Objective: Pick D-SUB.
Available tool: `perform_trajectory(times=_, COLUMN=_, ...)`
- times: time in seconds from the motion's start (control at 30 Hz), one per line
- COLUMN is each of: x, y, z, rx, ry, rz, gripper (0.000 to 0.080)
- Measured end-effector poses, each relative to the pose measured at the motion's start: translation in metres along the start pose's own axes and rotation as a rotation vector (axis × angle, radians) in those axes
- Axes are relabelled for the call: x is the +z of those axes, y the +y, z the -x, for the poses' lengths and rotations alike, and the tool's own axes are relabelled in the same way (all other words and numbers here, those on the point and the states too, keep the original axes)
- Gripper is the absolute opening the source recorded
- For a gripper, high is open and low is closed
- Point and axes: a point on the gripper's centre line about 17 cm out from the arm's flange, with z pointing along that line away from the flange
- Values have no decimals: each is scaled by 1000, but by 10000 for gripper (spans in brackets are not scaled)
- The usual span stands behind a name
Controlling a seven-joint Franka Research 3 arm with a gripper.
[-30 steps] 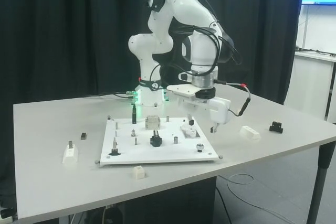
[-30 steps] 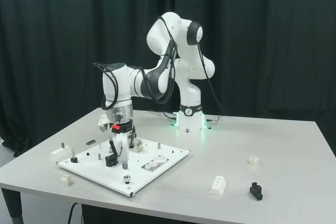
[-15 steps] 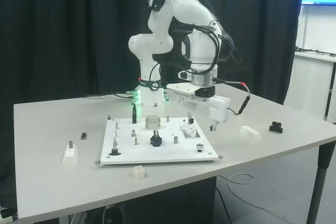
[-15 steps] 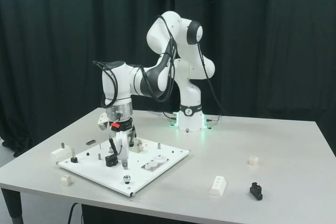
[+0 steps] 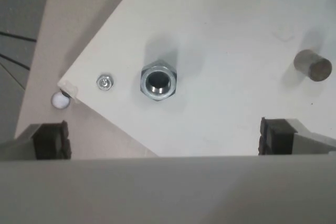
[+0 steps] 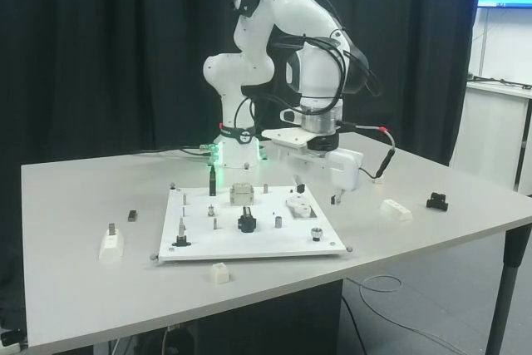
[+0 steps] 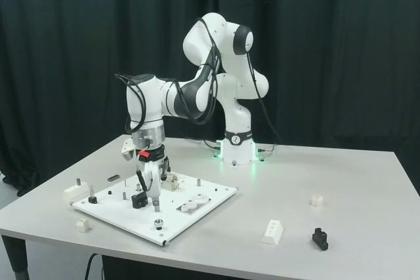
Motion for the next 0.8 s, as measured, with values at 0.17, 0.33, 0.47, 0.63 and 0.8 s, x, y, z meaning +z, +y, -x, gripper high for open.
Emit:
perform_trajectory(times=0.17, x=-3, y=1, z=0, rx=-33, ry=-1, rz=2, gripper=800)
perform_trajectory(times=0.33, x=-4, y=1, z=1, rx=-79, ry=0, rz=5, gripper=800)
perform_trajectory(times=0.47, x=-5, y=0, z=5, rx=-110, ry=-1, rz=5, gripper=800)
perform_trajectory(times=0.63, x=-8, y=-6, z=13, rx=-128, ry=-1, rz=2, gripper=800)
perform_trajectory(times=0.8, x=-12, y=-15, z=26, rx=-138, ry=-3, rz=-7, gripper=800)
